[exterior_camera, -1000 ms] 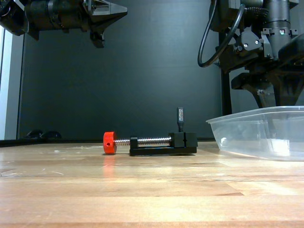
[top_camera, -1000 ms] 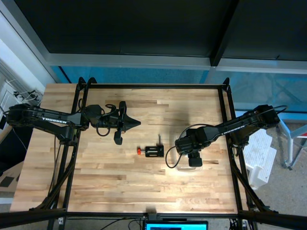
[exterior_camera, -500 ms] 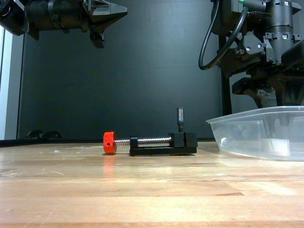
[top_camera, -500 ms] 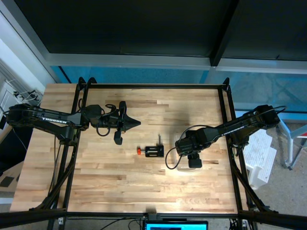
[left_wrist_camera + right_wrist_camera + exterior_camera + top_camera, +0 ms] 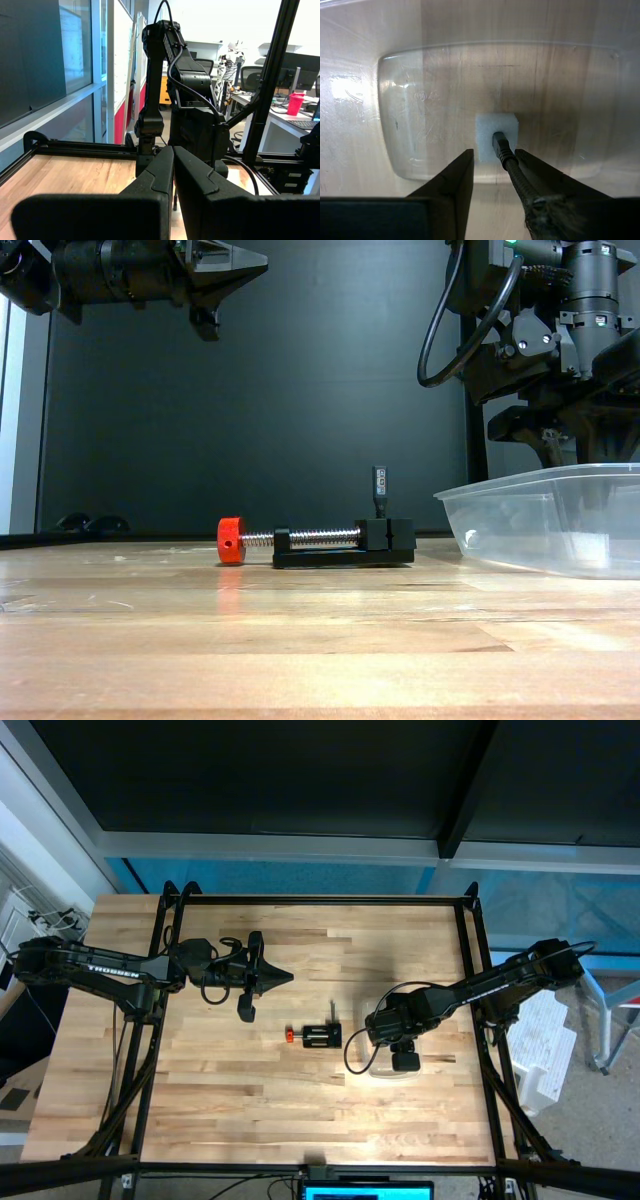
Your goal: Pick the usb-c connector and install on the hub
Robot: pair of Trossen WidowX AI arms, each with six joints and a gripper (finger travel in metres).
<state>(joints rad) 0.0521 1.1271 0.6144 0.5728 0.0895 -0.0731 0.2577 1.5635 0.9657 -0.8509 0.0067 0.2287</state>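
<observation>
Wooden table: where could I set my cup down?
Bare: the light wooden table's near strip, in front of the black vise with red knob, and the far strip behind it. Crowded: centre-right, where the open right gripper straddles the black usb-c connector standing in white foam inside the clear plastic tub. The shut left gripper hangs high at left.

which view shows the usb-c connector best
Right wrist view: the connector stands in foam in the bin, just ahead of the open right end effector. Other views don't show it; the left end effector, shut, hovers at the left.
</observation>
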